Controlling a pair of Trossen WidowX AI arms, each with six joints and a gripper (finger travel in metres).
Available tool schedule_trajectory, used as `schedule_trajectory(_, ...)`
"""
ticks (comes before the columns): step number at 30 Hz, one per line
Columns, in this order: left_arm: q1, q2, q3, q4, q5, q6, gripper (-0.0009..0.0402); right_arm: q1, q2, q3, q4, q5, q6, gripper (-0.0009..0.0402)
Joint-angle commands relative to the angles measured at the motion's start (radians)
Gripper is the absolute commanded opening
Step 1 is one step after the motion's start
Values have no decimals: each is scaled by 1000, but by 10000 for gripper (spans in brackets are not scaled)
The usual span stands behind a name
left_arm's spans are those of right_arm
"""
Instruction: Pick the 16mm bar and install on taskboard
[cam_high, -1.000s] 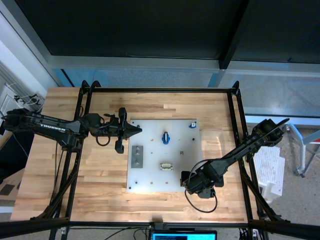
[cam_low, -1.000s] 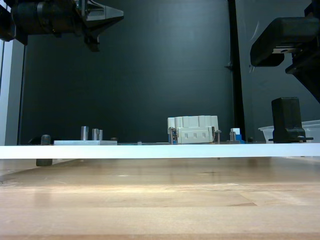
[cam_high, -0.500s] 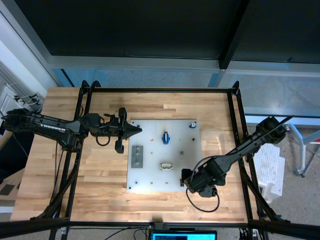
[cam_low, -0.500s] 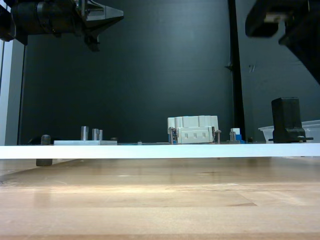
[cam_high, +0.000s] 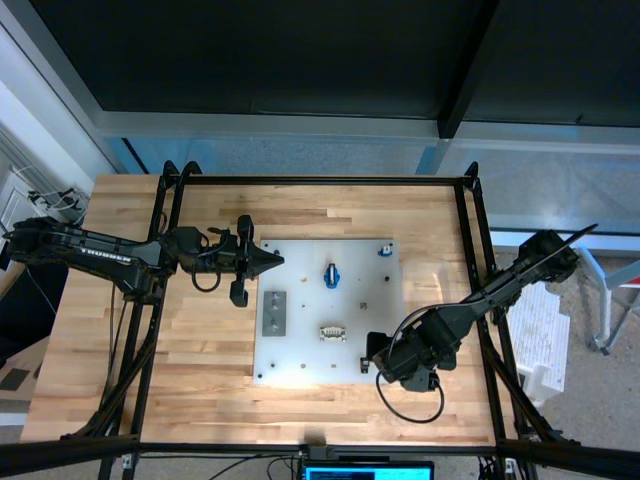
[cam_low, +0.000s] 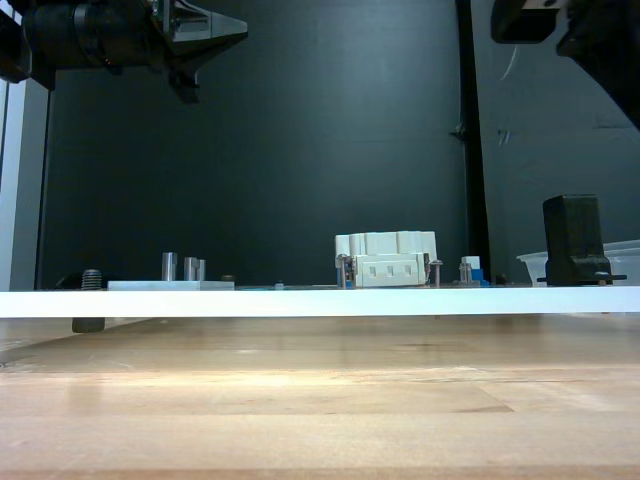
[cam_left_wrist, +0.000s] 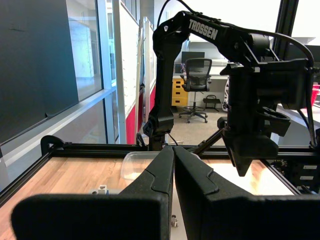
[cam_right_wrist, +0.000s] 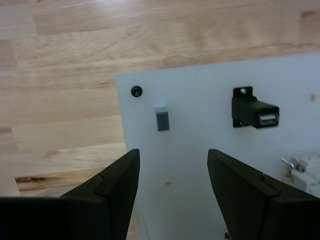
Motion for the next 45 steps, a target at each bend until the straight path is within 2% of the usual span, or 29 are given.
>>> schedule_trajectory(1, 0, 0, 0, 0, 0, 0, 0, -27, -24, 0, 8, 0, 64, 187)
schedule_trajectory(7, 0, 0, 0, 0, 0, 0, 0, -85, -75, 0, 12, 1, 240, 187)
schedule_trajectory(14, 0, 0, 0, 0, 0, 0, 0, -191, -132, 0, 34, 5, 424, 187)
schedule_trajectory(16, 0, 0, 0, 0, 0, 0, 0, -225, -149, 0, 51, 14, 465, 187)
schedule_trajectory(22, 0, 0, 0, 0, 0, 0, 0, -309, -197, 0, 108, 80, 547, 187)
schedule_trajectory(26, 0, 0, 0, 0, 0, 0, 0, -368, -230, -2, 171, 82, 628, 179)
schedule_trajectory(37, 0, 0, 0, 0, 0, 0, 0, -492, -298, -2, 287, 79, 726, 81)
schedule_trajectory(45, 0, 0, 0, 0, 0, 0, 0, -523, -358, -52, 412, 79, 752, -4)
